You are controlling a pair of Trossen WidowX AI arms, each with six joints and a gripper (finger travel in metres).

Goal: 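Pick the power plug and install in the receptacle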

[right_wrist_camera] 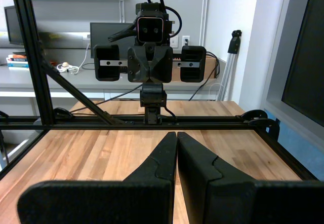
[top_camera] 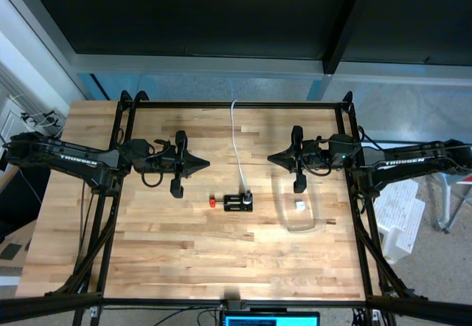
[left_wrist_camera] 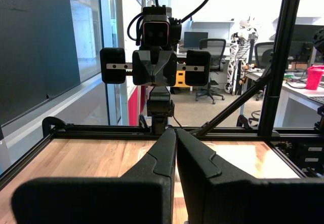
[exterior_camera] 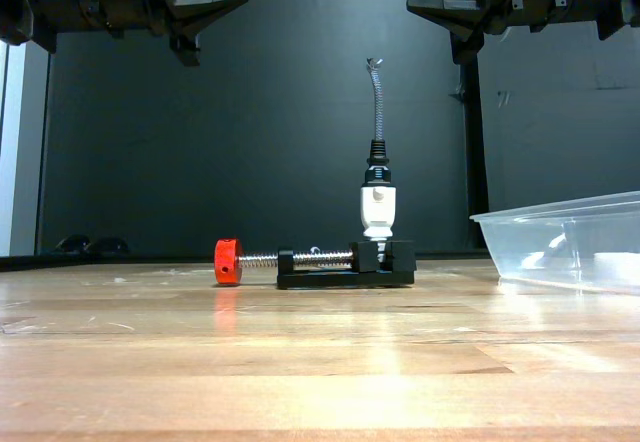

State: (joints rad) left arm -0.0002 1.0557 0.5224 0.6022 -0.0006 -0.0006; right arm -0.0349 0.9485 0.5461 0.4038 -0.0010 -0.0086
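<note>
Wooden worktop (top_camera: 184, 259) fills the near part of the high view and carries all the things. Above it the left arm (top_camera: 63, 158) reaches in from the left edge and the right arm (top_camera: 402, 160) from the right edge, both held high and level. The left claw (top_camera: 205, 164) hangs over the left half of the board with its fingers pressed together and nothing between them. The right claw (top_camera: 271, 158) points toward it from the other side, also closed and empty, above the far end of a clear plastic tray (exterior_camera: 560, 247). This tray lies to the right of the middle, near the right arm. A black vise (top_camera: 237, 203) sits in the middle of the board, well apart from both claws. A long white cord (top_camera: 236, 138) runs from it toward the far edge. The receptacle (exterior_camera: 377, 207) stands upright in the right end of the vise, white, with the cord rising from its top. An orange-red knob (exterior_camera: 227, 261) is at the left end of the vise screw. Inside the tray lies a tiny white bit (top_camera: 299, 205). The power plug I cannot make out in any view, so I cannot tell where it lies.
</note>
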